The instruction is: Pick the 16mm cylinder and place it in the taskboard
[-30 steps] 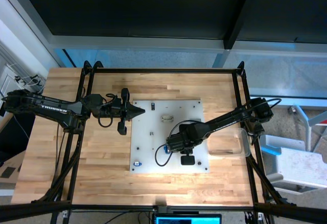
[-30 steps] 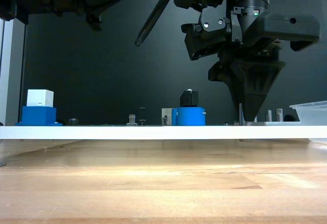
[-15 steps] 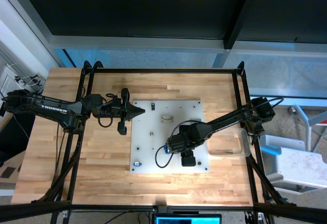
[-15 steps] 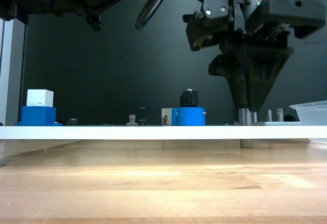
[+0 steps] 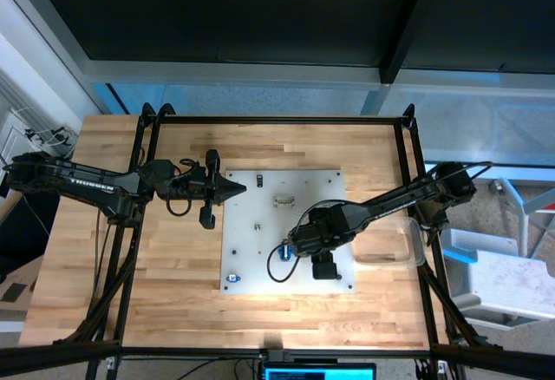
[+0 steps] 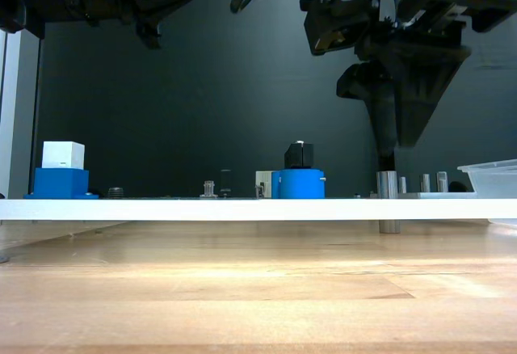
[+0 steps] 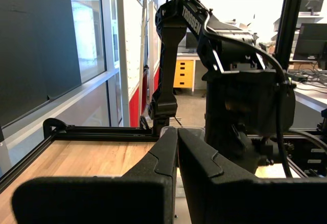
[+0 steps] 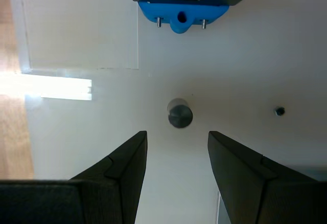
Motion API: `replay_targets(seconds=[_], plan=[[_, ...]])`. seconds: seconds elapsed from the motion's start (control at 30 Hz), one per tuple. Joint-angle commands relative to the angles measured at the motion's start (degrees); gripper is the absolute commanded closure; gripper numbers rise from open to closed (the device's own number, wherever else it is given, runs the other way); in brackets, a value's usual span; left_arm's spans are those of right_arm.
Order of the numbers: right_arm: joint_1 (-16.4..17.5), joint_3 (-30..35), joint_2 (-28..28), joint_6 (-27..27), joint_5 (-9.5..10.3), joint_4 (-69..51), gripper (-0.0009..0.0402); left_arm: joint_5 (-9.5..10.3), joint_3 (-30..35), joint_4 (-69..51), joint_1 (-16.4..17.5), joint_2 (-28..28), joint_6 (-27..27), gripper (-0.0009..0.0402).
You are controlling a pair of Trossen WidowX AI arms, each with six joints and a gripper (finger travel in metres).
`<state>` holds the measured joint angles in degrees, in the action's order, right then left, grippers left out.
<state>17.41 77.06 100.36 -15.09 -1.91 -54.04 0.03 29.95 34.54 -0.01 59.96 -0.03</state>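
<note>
The 16mm cylinder [image 8: 180, 115] is a short dark-grey round peg standing upright in a hole of the white taskboard [image 8: 245, 55]. In the low view the cylinder [image 6: 388, 184] sticks up from the taskboard [image 6: 161, 208] and pokes out a little underneath. My right gripper [image 6: 388, 150] hangs just above it, open, with its fingers [image 8: 125, 162] on either side and not touching. In the high view my right gripper [image 5: 308, 239] covers the peg over the taskboard [image 5: 251, 258]. My left gripper [image 5: 239, 187] hovers shut at the board's left edge, its fingers [image 7: 168, 147] pressed together.
A blue connector [image 8: 183, 14] sits on the board close to the peg. Two more thin pegs [image 6: 433, 182] stand to the right. A clear plastic tray [image 5: 390, 241] lies off the board's right edge. A blue block with a white cube [image 6: 63, 172] stands at the left.
My right gripper has let go of the cylinder and risen straight up. The cylinder stays standing in its hole. The left arm has not moved.
</note>
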Motion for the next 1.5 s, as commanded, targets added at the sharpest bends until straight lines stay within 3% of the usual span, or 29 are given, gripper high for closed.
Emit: replay_targets(seconds=[0.03,0.43,1.5], plan=[[0.00,0.02,-1.16,0.00,-0.04,-0.81,0.0229,-0.04,0.00,0.02,0.02,0.02,-0.02,0.0393],[-0.04,0.02,-3.63,-0.22,-0.04,-2.84,0.0229,-0.02,0.00,0.02,0.02,0.02,-0.02,0.0393],[-0.15,0.00,-3.50,-0.92,-0.02,-2.21,0.0229,-0.02,0.00,0.02,0.00,0.02,0.00,0.0393]])
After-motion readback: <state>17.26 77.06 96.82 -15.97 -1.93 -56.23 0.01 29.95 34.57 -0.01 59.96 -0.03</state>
